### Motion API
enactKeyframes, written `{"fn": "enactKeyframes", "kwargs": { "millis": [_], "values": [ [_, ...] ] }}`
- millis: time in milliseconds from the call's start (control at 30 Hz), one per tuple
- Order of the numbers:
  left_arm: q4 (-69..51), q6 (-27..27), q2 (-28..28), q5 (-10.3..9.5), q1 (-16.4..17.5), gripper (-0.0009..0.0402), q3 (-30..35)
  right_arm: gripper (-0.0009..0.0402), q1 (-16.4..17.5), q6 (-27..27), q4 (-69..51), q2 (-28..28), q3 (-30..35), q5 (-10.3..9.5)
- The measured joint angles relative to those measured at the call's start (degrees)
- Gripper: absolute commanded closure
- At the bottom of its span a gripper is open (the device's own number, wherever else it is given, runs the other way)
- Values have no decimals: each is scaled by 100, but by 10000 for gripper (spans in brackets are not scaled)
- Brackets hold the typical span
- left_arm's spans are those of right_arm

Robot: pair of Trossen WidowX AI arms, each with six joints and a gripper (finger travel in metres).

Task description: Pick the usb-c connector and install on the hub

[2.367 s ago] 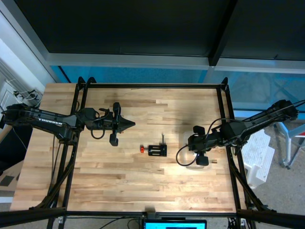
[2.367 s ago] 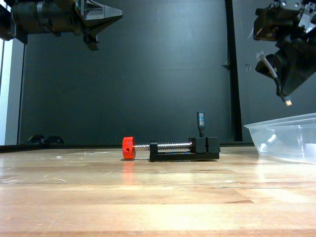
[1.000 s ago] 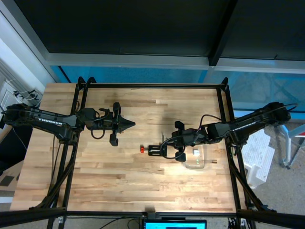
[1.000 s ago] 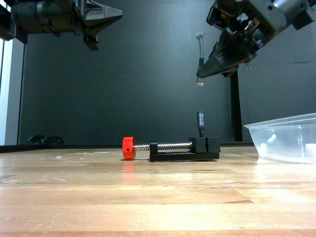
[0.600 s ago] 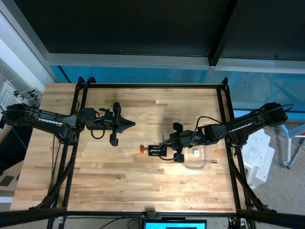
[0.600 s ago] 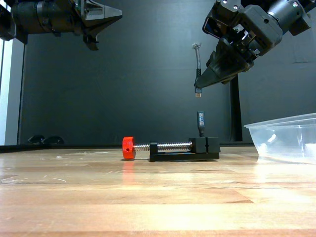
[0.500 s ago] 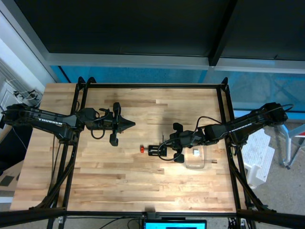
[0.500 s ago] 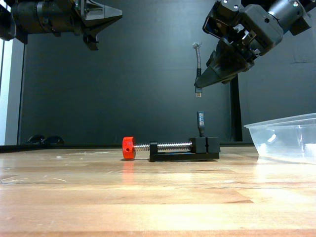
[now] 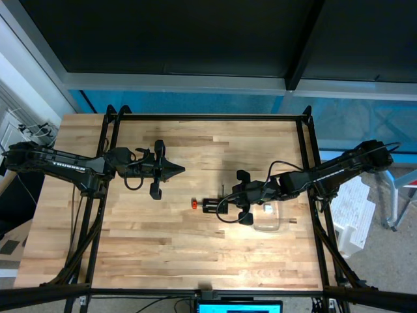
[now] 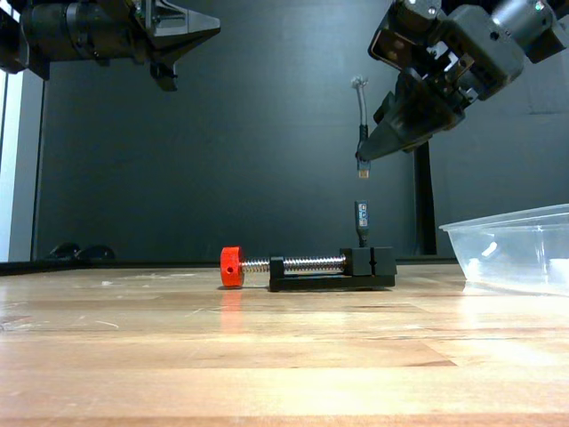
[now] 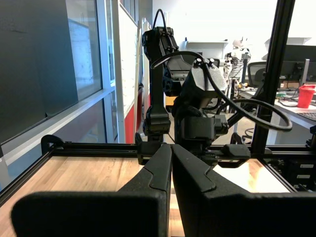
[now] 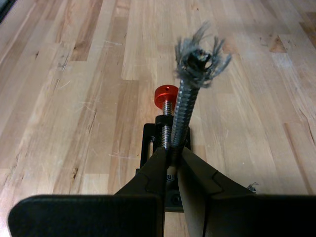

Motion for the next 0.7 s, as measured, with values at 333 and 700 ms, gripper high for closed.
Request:
{"fn": "enactKeyframes", "kwargs": {
  "millis": [333, 700],
  "values": [
    [2, 0, 0, 0, 0, 393, 0, 393, -11, -111, 168, 186, 0, -11],
    [2, 2, 0, 0, 0, 393, 0, 393, -35, -107, 284, 212, -68, -107]
  ]
}}
